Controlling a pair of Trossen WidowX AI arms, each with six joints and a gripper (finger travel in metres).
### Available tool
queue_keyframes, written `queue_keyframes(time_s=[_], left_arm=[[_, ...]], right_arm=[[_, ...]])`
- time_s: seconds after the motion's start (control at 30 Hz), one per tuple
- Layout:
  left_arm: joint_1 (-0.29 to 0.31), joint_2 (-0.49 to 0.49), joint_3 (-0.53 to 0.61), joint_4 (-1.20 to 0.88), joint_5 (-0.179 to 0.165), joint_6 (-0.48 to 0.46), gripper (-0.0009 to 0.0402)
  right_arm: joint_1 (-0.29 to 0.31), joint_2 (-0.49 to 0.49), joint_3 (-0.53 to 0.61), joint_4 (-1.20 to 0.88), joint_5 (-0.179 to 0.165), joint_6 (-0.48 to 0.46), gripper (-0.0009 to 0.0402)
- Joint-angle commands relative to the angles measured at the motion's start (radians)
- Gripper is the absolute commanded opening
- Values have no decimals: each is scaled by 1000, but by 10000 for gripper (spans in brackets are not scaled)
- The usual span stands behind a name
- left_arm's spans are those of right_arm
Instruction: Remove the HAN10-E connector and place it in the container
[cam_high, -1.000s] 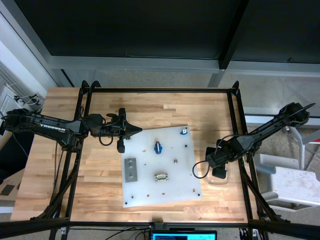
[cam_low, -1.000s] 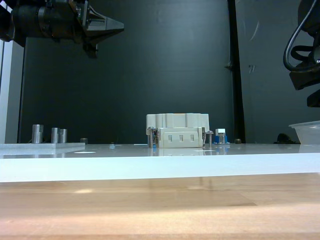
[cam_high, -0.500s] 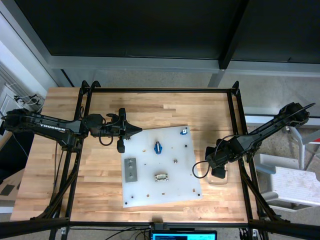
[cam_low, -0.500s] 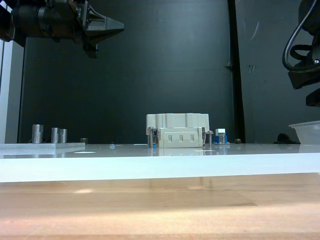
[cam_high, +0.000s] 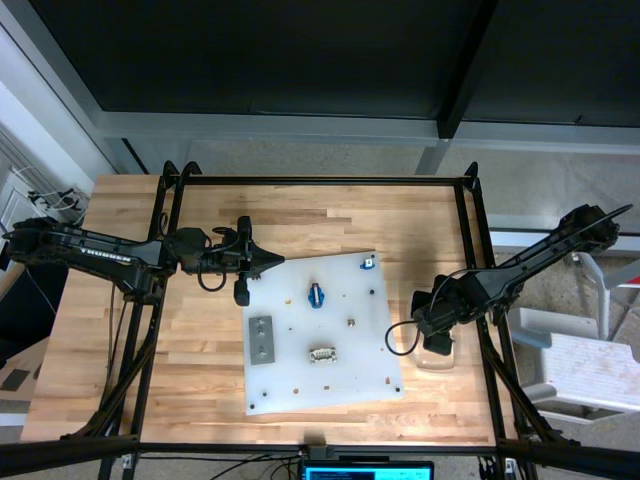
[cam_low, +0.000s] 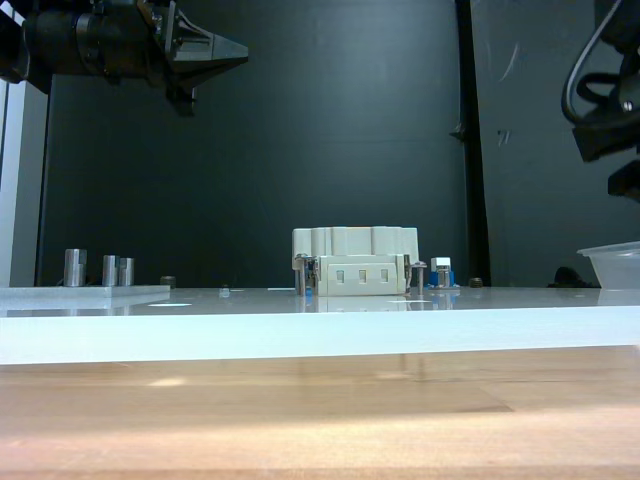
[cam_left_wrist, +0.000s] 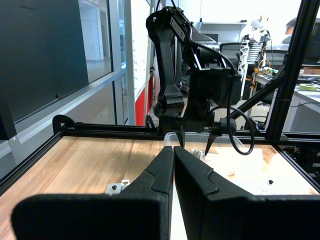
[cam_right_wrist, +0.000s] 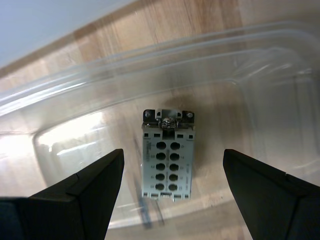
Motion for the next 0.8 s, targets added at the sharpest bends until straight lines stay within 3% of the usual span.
queue_keyframes(time_s=[0.03,0.53,0.8], left_arm=[[0,0,0,0,0,0,0],[0,0,0,0,0,0,0],[0,0,0,0,0,0,0]], right_arm=[[1,-16,31,-26,0,-2,279],[3,-75,158,-190,0,-1,279],[3,-73,167,-198,0,-1,279]])
